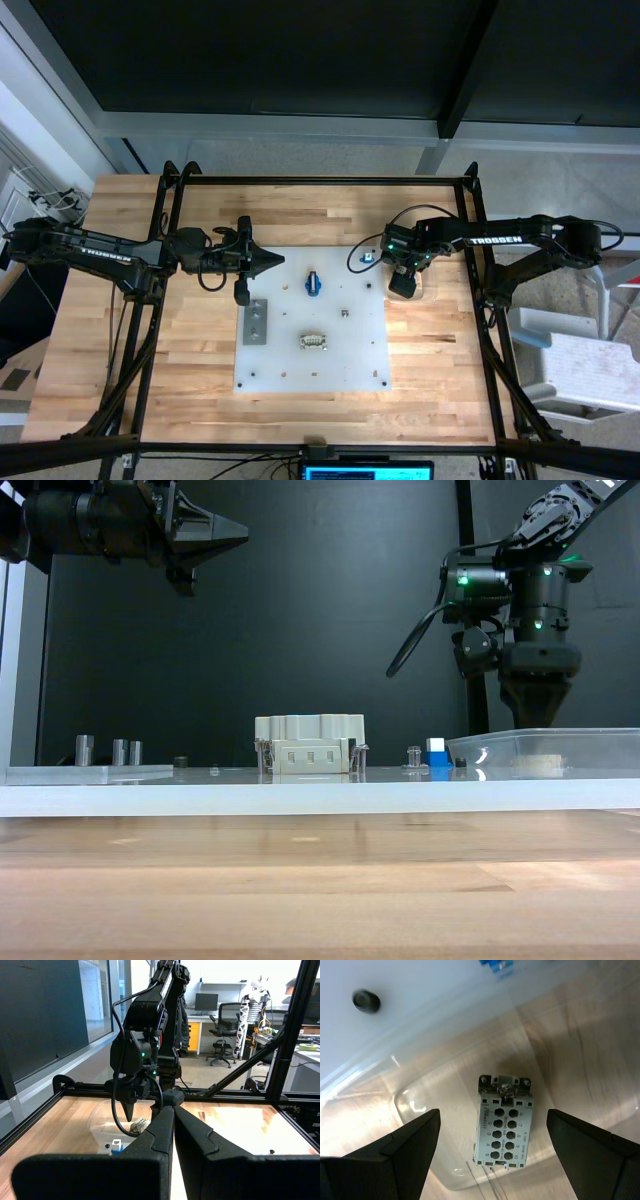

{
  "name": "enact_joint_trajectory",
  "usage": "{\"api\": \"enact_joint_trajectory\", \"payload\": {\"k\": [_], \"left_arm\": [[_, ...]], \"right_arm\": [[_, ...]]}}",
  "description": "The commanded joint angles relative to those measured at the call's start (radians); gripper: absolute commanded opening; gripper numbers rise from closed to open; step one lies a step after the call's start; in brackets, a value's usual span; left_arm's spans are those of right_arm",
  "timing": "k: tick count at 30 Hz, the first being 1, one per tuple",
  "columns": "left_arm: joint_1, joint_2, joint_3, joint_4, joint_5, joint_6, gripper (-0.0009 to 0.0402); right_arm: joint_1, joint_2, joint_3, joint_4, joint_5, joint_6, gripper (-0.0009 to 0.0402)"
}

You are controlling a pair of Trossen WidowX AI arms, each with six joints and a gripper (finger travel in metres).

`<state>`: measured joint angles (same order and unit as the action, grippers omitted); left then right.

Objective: Remove the HAN10-E connector and place it in the container

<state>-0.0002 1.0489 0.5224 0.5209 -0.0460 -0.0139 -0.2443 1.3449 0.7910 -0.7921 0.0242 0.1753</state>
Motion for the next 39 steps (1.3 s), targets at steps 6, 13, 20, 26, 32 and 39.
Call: {"api": "enact_joint_trajectory", "payload": {"k": [6, 13, 20, 26, 32, 39], "left_arm": [[0.000, 0.000, 0.000, 0.000, 0.000, 0.000, 0.0000], [0.000, 0.000, 0.000, 0.000, 0.000, 0.000, 0.0000], [0.000, 0.000, 0.000, 0.000, 0.000, 0.000, 0.0000], [0.000, 0.000, 0.000, 0.000, 0.000, 0.000, 0.0000], [0.000, 0.000, 0.000, 0.000, 0.000, 0.000, 0.0000], [0.000, 0.000, 0.000, 0.000, 0.000, 0.000, 0.0000]], "right_arm": [[0.002, -0.044, 0.059, -0.056, 0.010, 0.028, 0.0298], [0.003, -0.089, 0.070, -0.076, 0.010, 0.055, 0.0299], [0.002, -0.090, 0.070, -0.090, 0.010, 0.052, 0.0299], [0.003, -0.090, 0.070, -0.096, 0.009, 0.087, 0.0298], [0.003, -0.090, 0.070, -0.095, 0.009, 0.105, 0.0298], [0.003, -0.090, 0.070, -0.092, 0.009, 0.105, 0.0298]]}}
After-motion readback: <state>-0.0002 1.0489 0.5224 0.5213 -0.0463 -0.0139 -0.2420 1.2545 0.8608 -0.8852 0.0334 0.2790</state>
